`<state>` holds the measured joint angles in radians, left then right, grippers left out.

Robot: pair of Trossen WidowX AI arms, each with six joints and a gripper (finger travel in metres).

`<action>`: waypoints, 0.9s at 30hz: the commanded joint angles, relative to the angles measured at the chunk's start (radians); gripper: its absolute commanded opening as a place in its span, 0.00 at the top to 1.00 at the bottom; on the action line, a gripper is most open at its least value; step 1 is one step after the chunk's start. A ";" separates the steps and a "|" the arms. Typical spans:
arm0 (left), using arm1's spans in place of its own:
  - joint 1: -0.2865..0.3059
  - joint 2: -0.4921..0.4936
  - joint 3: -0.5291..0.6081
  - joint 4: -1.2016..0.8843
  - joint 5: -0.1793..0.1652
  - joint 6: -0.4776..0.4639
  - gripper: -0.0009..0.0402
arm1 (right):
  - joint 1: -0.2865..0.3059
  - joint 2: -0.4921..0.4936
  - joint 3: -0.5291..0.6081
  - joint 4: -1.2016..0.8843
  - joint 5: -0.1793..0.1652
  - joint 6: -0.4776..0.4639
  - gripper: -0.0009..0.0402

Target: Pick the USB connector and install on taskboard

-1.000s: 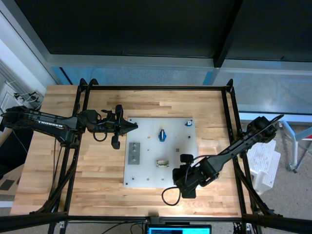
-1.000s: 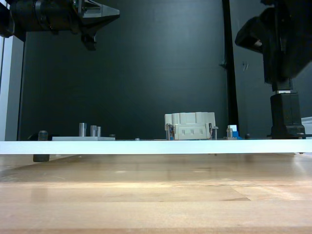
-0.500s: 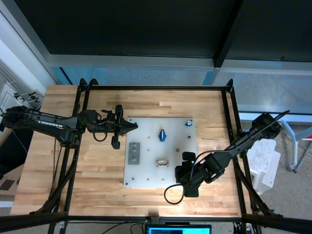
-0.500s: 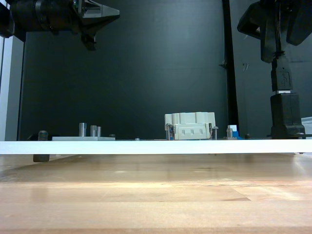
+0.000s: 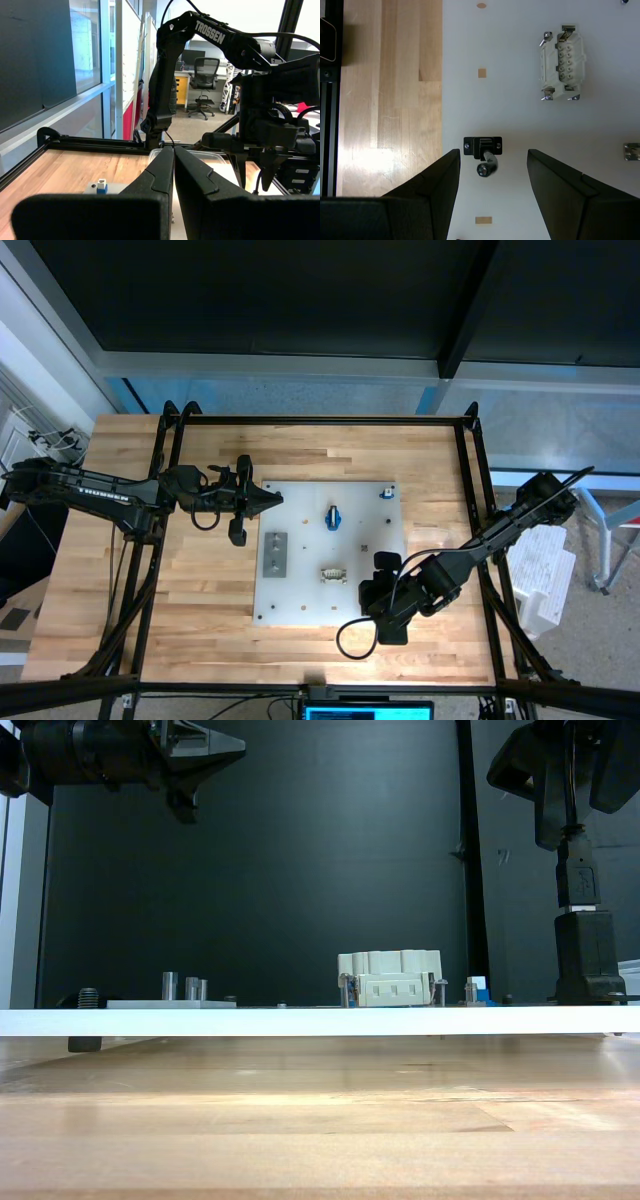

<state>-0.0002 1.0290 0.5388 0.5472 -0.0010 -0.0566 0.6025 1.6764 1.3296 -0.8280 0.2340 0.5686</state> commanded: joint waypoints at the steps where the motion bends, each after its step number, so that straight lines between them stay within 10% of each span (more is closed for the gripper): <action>1: 0.000 0.000 0.000 0.000 0.000 0.000 0.98 | -0.001 -0.017 0.001 -0.011 -0.008 -0.002 0.53; 27: 0.000 0.000 0.000 0.000 0.000 0.000 0.98 | -0.087 -0.218 0.000 -0.094 0.010 -0.090 0.71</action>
<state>-0.0002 1.0290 0.5388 0.5472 -0.0010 -0.0563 0.5346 1.4666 1.3300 -0.9295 0.2455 0.4900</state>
